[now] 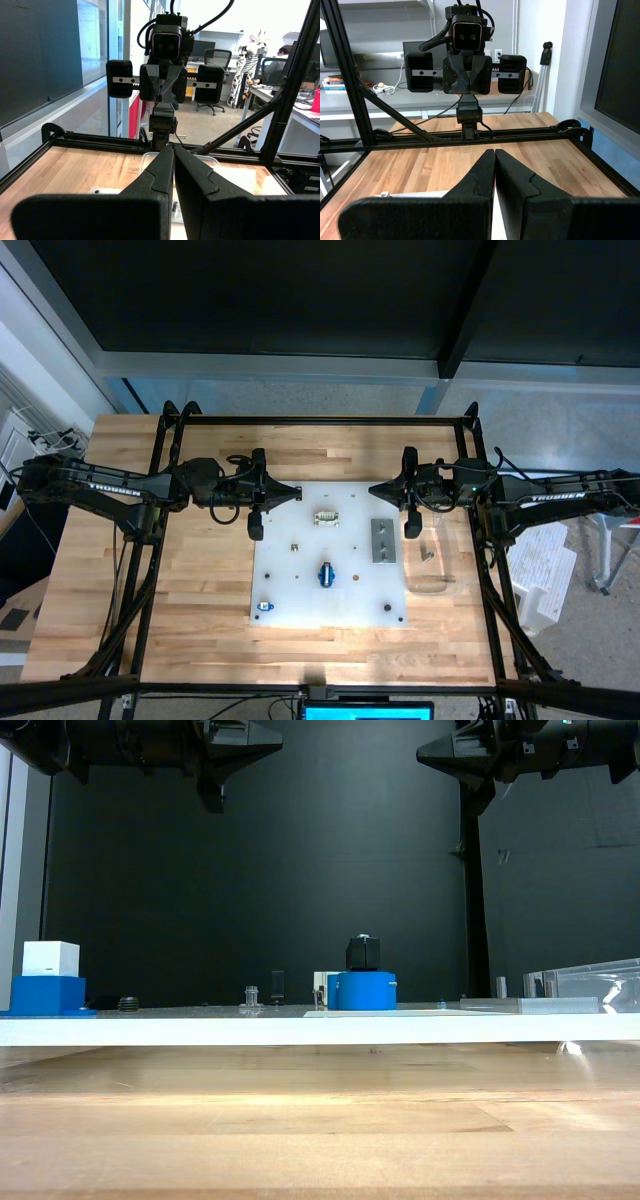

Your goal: Pick the 16mm cylinder and install on the taskboard

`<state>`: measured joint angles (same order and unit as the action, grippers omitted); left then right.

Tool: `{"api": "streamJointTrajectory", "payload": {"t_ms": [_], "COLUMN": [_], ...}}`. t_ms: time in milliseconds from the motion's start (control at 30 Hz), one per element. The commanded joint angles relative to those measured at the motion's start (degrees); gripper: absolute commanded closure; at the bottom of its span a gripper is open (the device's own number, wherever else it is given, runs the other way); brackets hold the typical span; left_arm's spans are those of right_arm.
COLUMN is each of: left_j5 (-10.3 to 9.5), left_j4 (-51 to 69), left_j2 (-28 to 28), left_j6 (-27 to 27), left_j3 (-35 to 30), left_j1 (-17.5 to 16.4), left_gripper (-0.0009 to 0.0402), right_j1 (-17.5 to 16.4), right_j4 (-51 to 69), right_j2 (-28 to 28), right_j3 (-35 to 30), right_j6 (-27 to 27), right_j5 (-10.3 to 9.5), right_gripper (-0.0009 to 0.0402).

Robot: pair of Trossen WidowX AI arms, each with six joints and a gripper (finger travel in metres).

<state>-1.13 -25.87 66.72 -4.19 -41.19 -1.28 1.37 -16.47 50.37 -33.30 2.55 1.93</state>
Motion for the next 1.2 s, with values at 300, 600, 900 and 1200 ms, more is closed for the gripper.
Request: {"api": "streamJointTrajectory", "payload": {"t_ms": [300,600,900,1200], "left_j5": [0.02,0.02,0.02,0.02], "left_j4": [0.0,0.0,0.0,0.0], "left_j2": [0.0,0.0,0.0,0.0], "left_j6": [0.0,0.0,0.0,0.0], "left_j3": [0.0,0.0,0.0,0.0], "left_j1": [0.0,0.0,0.0,0.0], "left_gripper": [0.0393,0.0393,0.0393,0.0393], "right_j1": [0.0,0.0,-0.5,-1.2], "right_j4": [-4.1,-3.3,13.8,37.7], "right_j2": [0.2,0.4,0.4,0.5], "right_j3": [0.0,0.0,-3.2,-9.5], "right_j6": [-0.1,0.0,4.3,4.9], "right_j5": [0.04,0.02,-2.01,-1.99], "right_gripper": [0.0393,0.0393,0.0393,0.0393]}}
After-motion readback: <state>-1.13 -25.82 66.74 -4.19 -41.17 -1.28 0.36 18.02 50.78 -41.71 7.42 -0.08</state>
